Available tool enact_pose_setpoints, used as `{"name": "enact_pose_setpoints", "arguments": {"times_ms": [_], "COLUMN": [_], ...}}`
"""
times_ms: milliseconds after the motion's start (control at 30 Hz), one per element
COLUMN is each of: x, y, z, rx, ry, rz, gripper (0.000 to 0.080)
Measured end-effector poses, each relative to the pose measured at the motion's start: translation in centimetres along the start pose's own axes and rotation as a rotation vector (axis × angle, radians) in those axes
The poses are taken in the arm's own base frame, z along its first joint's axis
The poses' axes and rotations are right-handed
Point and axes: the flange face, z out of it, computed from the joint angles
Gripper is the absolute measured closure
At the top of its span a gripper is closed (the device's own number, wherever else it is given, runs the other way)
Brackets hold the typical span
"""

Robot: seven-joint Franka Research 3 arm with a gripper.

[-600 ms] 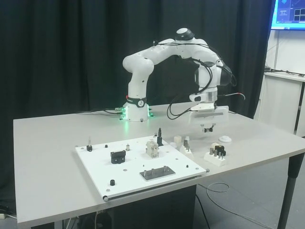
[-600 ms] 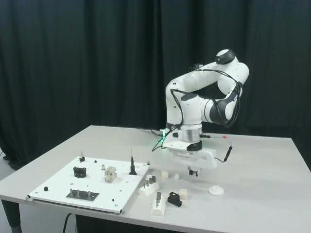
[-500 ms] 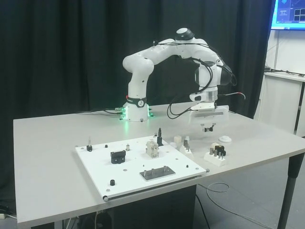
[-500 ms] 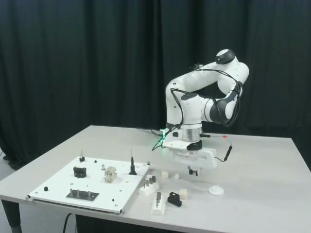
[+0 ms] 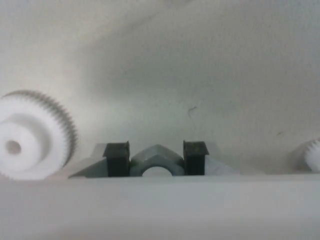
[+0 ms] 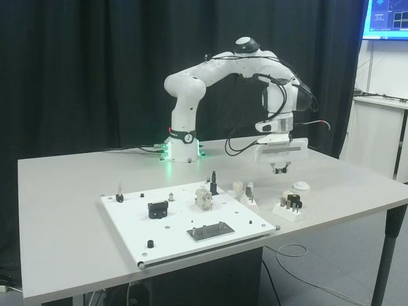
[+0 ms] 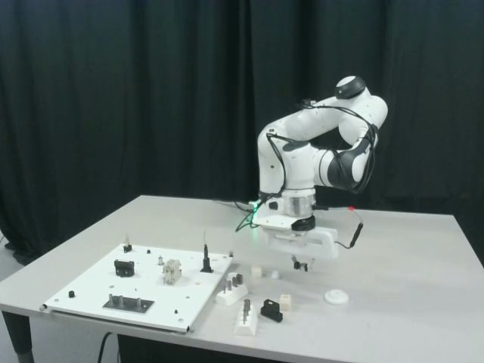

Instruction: Insert bolt 4.

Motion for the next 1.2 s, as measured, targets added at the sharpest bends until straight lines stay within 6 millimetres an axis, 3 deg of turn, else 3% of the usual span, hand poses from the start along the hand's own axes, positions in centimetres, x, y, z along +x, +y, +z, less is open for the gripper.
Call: {"name": "enact_pose_setpoints", "arguments": {"times_ms": [800, 1200], "x": [0.6, 2.6], "y": [-1.2, -2.3], "z": [-1.1, -2.6], "rx": [-0.025, -0.040], "ry": [0.011, 0.041], "rz": [-0.032, -0.068], "gripper": [0.0575, 0.0575]}}
